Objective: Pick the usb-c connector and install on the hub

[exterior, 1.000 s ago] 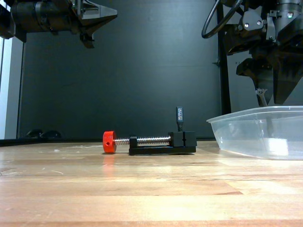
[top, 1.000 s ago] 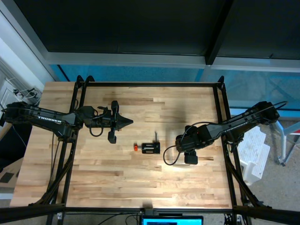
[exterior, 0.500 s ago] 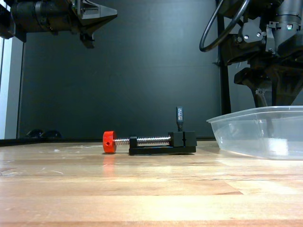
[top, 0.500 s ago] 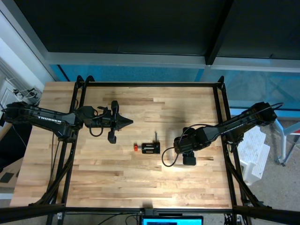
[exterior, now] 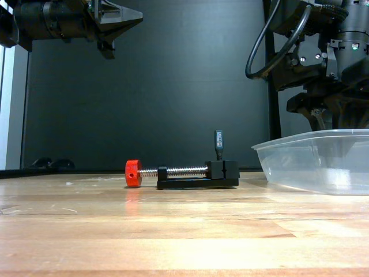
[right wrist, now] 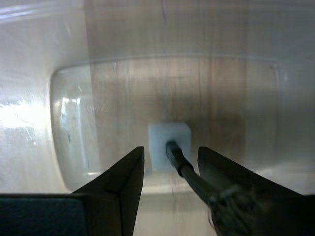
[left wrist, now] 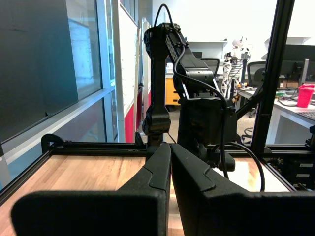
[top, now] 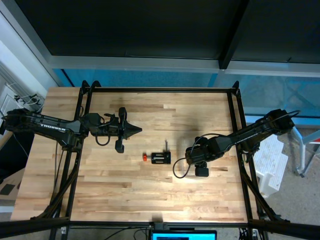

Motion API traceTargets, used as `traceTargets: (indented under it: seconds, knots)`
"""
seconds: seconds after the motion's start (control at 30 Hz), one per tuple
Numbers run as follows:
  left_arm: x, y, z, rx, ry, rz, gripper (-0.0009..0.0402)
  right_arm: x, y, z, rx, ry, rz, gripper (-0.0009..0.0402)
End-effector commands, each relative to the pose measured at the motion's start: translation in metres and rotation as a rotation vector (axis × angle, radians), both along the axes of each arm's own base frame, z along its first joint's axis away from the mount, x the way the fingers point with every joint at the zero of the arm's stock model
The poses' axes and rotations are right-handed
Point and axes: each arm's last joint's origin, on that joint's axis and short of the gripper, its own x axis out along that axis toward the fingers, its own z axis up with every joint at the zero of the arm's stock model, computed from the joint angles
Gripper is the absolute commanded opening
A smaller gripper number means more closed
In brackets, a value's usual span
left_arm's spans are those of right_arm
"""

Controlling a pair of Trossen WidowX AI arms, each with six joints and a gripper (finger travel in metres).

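The usb-c connector is a pale square block with a black cable running from it. It lies free on the floor of a clear plastic tub. My right gripper is open, pointing down into the tub with one finger on each side of the connector, not touching it. The hub is a small dark part standing upright in a black vise with a red knob at mid-table. My left gripper is shut on nothing, hovering high over the table's left half.
The tub sits to the right of the vise, under the right arm. Black frame rails run along the table's far and side edges. Bare wood lies in front of the vise and the tub.
The right gripper has come down into the tub, closer to the connector. The left arm, the vise and the hub have not moved.
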Motion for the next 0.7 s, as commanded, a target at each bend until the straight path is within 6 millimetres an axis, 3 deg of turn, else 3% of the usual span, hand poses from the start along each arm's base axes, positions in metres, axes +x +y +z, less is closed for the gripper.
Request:
traceTargets:
  seconds: [0.03, 0.7]
  knots:
    - [0.0001, 0.0000, 0.0000, 0.000, 0.000, 0.000, 0.0000, 0.0006, 0.0003, 0.0007, 0.002, -0.006, -0.001, 0.0133]
    - [0.0001, 0.0001, 0.0000, 0.000, 0.000, 0.000, 0.0000, 0.0001, 0.0007, 0.0006, 0.001, -0.003, 0.002, 0.0048]
